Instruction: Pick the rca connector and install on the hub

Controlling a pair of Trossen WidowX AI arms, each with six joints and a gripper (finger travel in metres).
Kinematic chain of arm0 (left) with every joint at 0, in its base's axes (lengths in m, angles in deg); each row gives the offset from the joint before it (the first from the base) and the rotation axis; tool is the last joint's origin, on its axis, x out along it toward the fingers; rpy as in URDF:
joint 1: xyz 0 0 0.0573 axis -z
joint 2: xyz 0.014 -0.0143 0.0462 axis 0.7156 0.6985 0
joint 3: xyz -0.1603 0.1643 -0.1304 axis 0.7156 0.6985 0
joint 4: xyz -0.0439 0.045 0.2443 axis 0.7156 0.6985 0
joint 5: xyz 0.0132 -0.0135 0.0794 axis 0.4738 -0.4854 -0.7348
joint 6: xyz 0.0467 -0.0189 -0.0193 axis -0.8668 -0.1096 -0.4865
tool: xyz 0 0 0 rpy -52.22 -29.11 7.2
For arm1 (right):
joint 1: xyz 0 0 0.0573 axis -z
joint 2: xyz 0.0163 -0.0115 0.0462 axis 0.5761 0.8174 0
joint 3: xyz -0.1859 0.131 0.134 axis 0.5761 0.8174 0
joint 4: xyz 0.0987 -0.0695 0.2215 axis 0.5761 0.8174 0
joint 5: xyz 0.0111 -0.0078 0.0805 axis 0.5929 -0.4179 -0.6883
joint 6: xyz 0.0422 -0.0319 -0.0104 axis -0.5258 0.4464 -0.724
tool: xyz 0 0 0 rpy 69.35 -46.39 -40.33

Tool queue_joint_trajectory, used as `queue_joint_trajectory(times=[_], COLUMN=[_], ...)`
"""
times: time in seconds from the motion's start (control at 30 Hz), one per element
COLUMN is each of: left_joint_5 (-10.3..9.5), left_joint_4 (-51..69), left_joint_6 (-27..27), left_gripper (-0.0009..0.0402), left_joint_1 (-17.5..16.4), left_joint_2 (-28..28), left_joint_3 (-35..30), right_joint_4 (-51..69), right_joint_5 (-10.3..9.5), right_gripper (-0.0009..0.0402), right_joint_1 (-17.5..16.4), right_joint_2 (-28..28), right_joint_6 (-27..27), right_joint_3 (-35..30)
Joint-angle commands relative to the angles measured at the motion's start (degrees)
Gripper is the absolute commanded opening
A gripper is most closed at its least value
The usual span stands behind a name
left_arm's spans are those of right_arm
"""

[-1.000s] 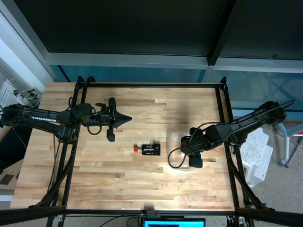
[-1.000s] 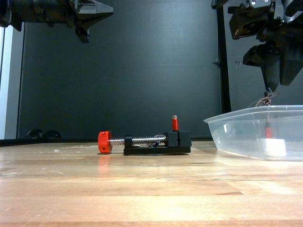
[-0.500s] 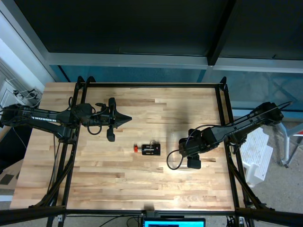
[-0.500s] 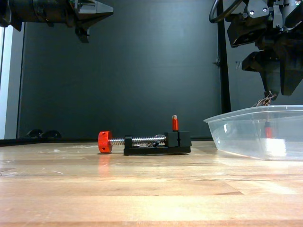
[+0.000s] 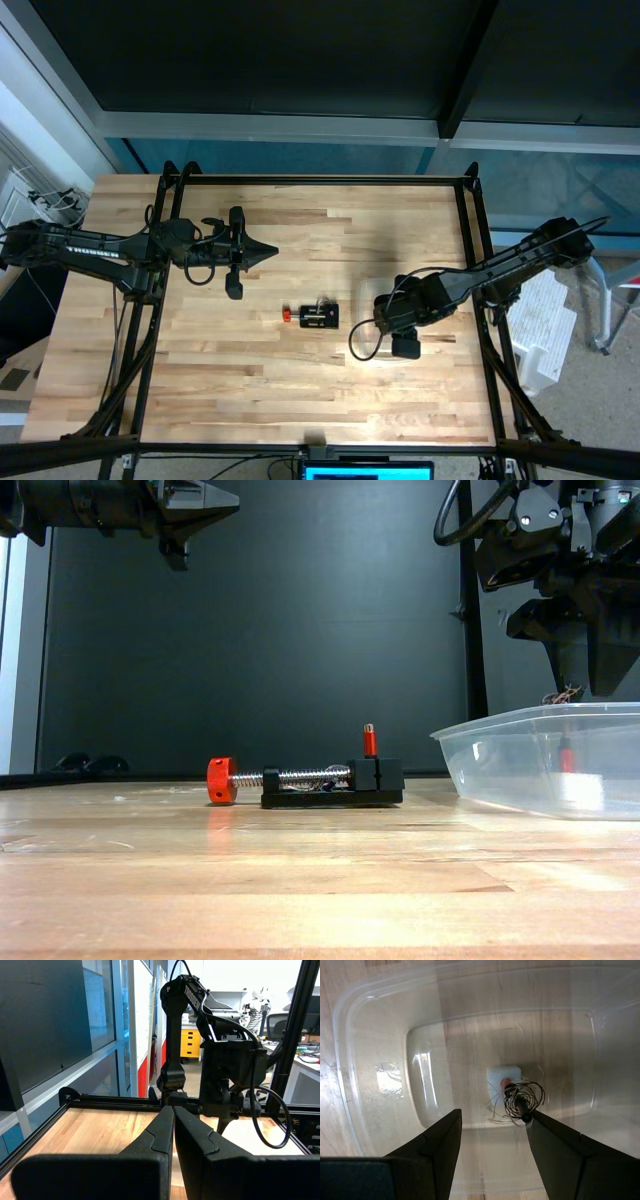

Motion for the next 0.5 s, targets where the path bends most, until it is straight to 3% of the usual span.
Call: queue_joint_trajectory(times=[0.03, 0.5], left_joint_5=[0.02, 0.02], left_joint_4=[0.0, 0.0], left_joint_6=[0.0, 0.0], left_gripper=[0.0001, 0.0001], left_joint_1=[0.0, 0.0], left_joint_2=[0.0, 0.0], left_joint_3=[0.0, 0.0], right_joint_4=[-0.6, -3.4], right_joint_5=[0.02, 0.04], right_gripper=[0.0177, 0.0177], right_joint_1=[0.0, 0.0], right_joint_2=[0.4, 2.8], right_joint_6=[0.0, 0.0], right_joint_3=[0.0, 0.0])
